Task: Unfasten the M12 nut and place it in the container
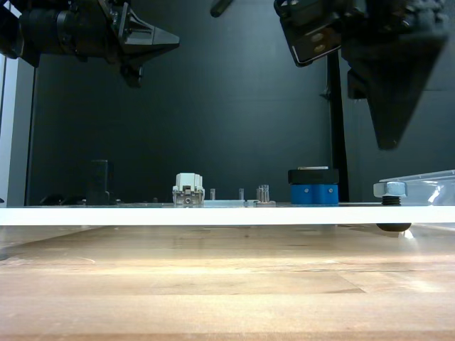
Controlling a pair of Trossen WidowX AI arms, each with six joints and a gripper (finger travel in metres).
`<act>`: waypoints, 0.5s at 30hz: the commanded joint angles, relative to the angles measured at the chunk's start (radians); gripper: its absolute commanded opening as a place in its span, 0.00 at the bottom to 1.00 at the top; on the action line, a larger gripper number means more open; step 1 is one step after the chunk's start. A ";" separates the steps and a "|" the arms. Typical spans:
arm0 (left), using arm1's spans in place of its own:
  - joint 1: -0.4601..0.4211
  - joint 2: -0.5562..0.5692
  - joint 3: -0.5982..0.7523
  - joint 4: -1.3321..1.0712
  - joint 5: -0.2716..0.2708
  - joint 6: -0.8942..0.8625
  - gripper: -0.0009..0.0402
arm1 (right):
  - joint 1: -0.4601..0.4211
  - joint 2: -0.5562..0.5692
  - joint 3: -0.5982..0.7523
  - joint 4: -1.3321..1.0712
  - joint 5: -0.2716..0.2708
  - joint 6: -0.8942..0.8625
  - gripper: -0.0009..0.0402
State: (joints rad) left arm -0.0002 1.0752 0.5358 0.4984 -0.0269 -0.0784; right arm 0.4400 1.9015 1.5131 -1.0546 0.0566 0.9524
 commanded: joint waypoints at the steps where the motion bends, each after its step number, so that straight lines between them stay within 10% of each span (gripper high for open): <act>1: 0.000 0.000 0.000 0.001 0.000 0.000 0.02 | -0.007 -0.011 0.005 0.002 -0.012 0.150 0.09; 15: 0.000 0.000 0.000 0.001 0.000 0.000 0.02 | -0.018 0.012 0.040 0.000 -0.061 0.529 0.47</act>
